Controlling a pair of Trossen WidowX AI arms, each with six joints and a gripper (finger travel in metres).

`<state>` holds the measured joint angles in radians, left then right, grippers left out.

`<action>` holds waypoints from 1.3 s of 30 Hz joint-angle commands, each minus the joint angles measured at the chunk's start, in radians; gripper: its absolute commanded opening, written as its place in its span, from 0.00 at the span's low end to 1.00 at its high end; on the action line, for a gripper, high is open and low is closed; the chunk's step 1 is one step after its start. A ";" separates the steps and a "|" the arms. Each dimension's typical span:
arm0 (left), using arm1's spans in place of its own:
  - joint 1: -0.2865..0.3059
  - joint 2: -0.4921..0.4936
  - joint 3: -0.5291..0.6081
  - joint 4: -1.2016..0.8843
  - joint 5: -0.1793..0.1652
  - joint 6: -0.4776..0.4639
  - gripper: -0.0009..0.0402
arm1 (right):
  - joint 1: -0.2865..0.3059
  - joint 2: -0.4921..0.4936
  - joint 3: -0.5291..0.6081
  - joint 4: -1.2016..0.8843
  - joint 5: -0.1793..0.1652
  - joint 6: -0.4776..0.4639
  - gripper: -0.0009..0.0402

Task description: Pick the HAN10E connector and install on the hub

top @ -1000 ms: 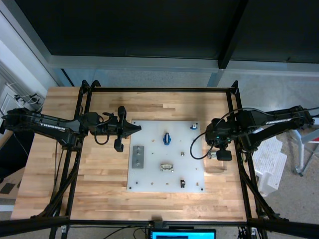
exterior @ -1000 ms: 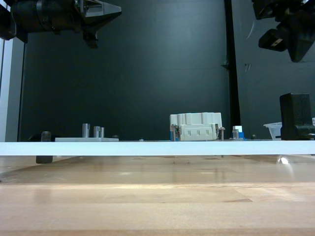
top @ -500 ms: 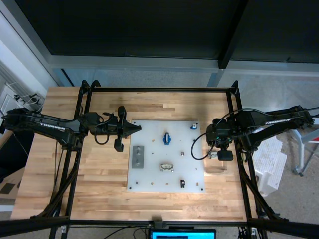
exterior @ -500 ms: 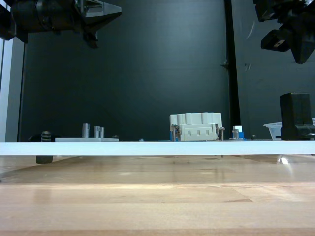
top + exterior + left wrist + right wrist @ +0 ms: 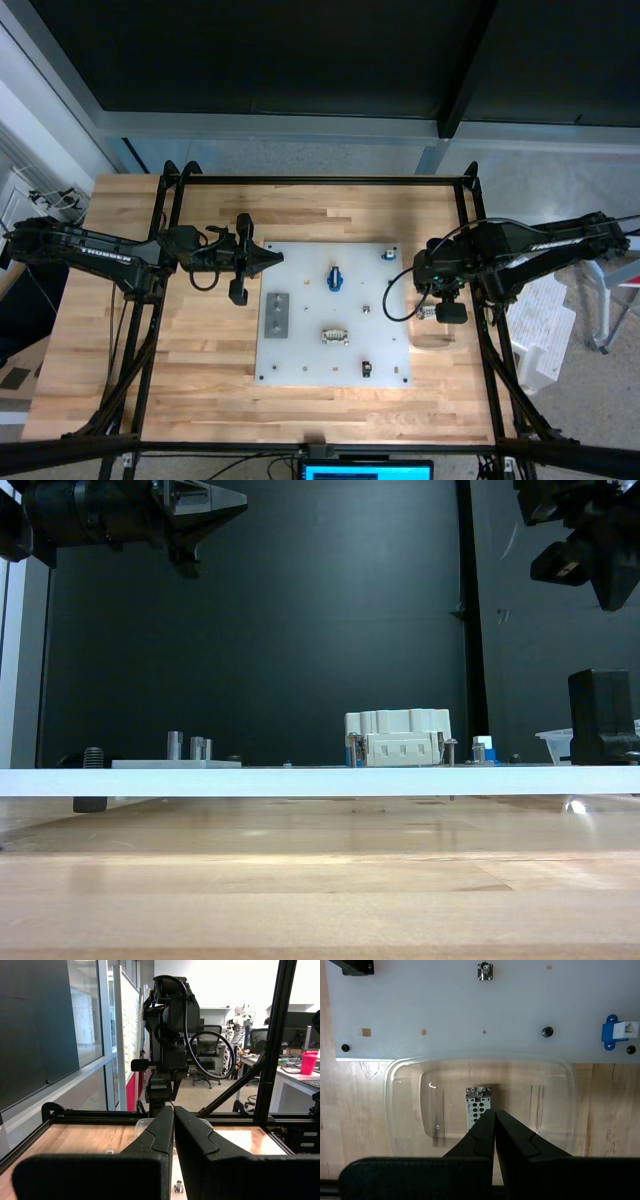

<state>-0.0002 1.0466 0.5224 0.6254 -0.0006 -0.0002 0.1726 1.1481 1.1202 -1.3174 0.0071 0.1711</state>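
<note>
The HAN10E connector (image 5: 477, 1108) is a small pale block with a face of contact holes, lying in a clear plastic tray (image 5: 405, 1090) on the wood beside the white board. My right gripper (image 5: 495, 1112) hangs above it, shut and empty, and its tips overlap the connector's edge in the right wrist view. From above, the right gripper (image 5: 437, 305) is over the tray (image 5: 432, 338), off the board's right edge. The hub (image 5: 335, 337) stands on the board (image 5: 300, 355), and it is beige in the low view (image 5: 398, 738). My left gripper (image 5: 276, 258) is shut and held high at the board's far left corner.
On the board stand a grey two-hole block (image 5: 275, 315), a blue knob (image 5: 334, 278), a small black part (image 5: 367, 369) and a blue-and-white clip (image 5: 615, 1031). A black frame (image 5: 320, 181) surrounds the table. The right arm (image 5: 170, 1035) shows in the left wrist view.
The right gripper has risen slightly over the tray. The left arm and the parts on the board have not moved.
</note>
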 commanded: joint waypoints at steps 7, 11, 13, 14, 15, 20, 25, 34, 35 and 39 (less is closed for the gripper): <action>0.000 0.000 0.000 0.000 0.000 0.000 0.02 | 0.003 0.049 -0.007 0.006 0.002 0.005 0.05; 0.000 0.000 0.000 0.000 0.000 0.000 0.02 | 0.004 0.070 -0.013 0.014 0.005 0.006 0.10; 0.000 0.000 0.000 0.000 0.000 0.000 0.02 | 0.004 0.074 -0.022 0.023 0.011 0.008 0.13; 0.000 0.000 0.000 0.000 0.000 0.000 0.02 | 0.005 0.078 -0.028 0.029 0.011 0.008 0.14; 0.000 0.000 0.000 0.000 0.000 0.000 0.02 | 0.005 0.079 -0.034 0.032 0.011 0.008 0.15; 0.000 0.000 0.000 0.000 0.000 0.000 0.02 | 0.007 0.090 -0.070 0.062 0.011 0.012 0.16; 0.000 0.000 0.000 0.000 0.000 0.000 0.02 | 0.010 0.105 -0.086 0.093 0.011 0.012 0.16; 0.000 0.000 0.000 0.000 0.000 0.000 0.02 | 0.013 0.136 -0.131 0.151 0.027 0.015 0.16; 0.000 0.000 0.000 0.000 0.000 0.000 0.02 | 0.014 0.140 -0.136 0.153 0.027 0.015 0.16; 0.000 0.000 0.000 0.000 0.000 0.000 0.02 | 0.015 0.161 -0.142 0.161 0.027 0.015 0.16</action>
<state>-0.0002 1.0466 0.5224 0.6258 -0.0010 0.0002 0.1867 1.3033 0.9779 -1.1610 0.0338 0.1860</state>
